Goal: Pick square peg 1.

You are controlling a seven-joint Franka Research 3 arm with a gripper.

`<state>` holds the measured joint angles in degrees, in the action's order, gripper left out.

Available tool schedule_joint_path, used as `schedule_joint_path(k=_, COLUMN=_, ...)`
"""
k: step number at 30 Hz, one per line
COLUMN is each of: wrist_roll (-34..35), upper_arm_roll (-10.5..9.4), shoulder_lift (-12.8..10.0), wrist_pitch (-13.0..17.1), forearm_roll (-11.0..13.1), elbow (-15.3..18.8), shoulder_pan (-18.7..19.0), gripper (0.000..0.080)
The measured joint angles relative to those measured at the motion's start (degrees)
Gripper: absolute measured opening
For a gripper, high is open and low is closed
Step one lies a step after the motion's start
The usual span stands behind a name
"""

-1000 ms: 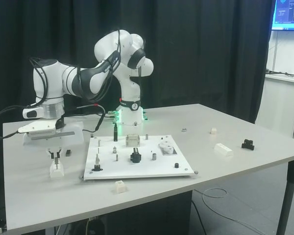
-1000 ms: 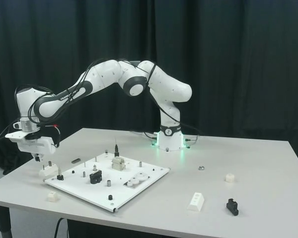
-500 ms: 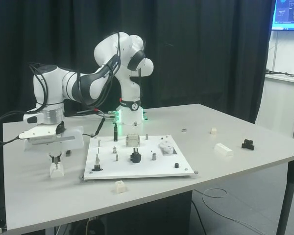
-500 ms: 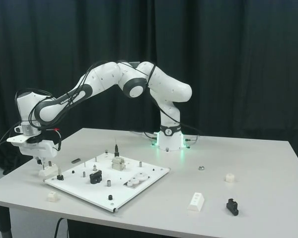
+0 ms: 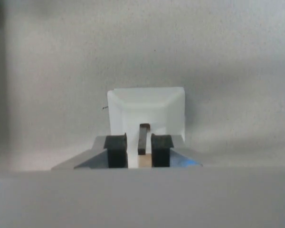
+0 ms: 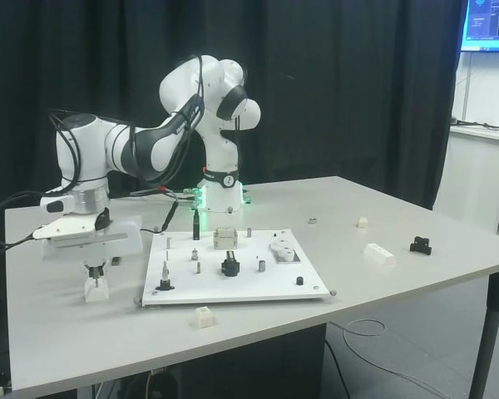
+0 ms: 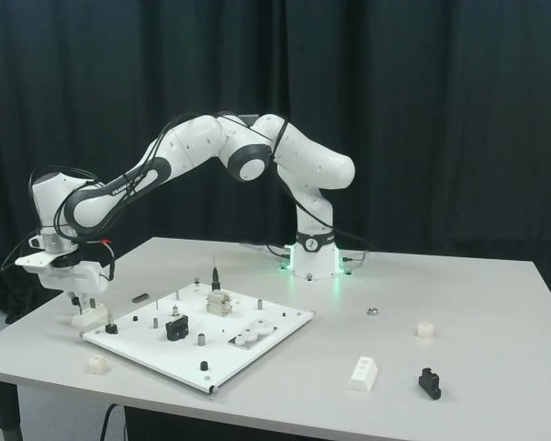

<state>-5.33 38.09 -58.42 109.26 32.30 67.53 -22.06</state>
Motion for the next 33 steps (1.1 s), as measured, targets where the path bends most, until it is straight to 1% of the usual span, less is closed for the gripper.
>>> schedule_joint_path(k=7, wrist_roll=0.0, upper_arm_roll=0.0, shoulder_lift=0.0, wrist_pitch=-0.88, forearm_roll=-0.02, elbow=0.07, shoulder_pan=0.0, gripper=0.0107)
schedule_joint_path(k=33, wrist_roll=-0.21, upper_arm_roll=0.09, shoulder_lift=0.03, wrist_pitch=-0.71, forearm_roll=-0.06, elbow=0.09, shoulder_pan=0.0, gripper=0.0107)
